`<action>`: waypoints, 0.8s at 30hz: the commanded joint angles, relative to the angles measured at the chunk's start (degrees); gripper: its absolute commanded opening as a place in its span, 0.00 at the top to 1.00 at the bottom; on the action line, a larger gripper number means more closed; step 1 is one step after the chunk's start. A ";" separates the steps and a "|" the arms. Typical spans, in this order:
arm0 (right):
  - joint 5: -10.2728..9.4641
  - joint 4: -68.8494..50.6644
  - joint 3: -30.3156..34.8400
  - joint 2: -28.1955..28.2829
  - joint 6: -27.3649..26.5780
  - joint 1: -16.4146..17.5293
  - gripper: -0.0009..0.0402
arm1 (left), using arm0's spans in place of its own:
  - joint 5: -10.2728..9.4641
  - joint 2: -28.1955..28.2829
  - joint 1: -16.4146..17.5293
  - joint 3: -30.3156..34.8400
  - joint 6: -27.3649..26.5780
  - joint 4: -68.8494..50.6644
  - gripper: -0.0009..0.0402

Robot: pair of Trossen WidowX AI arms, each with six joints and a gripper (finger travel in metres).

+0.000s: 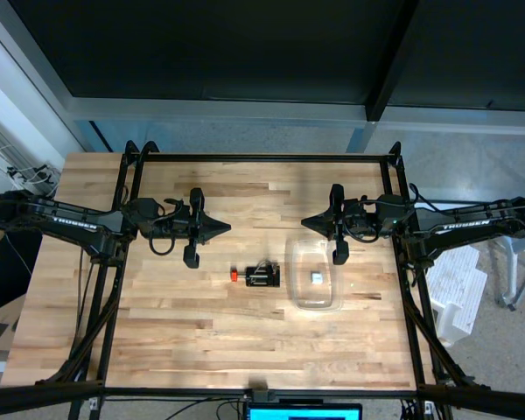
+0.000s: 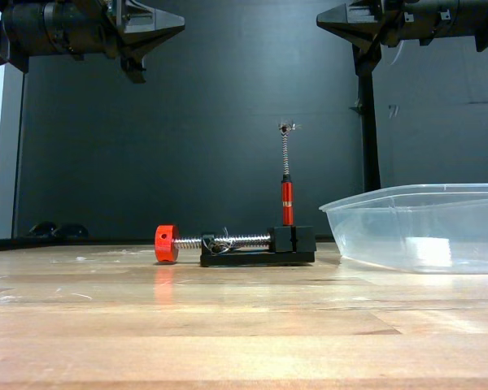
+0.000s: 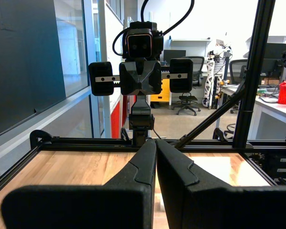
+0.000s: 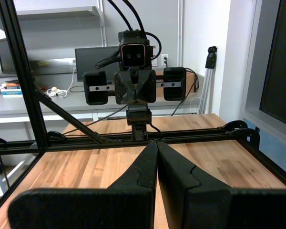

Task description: Pick the RCA connector and install on taskboard

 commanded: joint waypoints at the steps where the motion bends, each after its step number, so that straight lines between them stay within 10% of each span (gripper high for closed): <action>1: 0.00 0.00 0.04 0.00 0.00 0.02 0.98 | 0.02 0.02 0.00 0.02 0.02 0.02 0.98; 24: 0.00 -1.36 0.02 0.00 0.00 0.02 0.98 | 0.02 0.02 0.00 0.02 0.02 0.02 0.98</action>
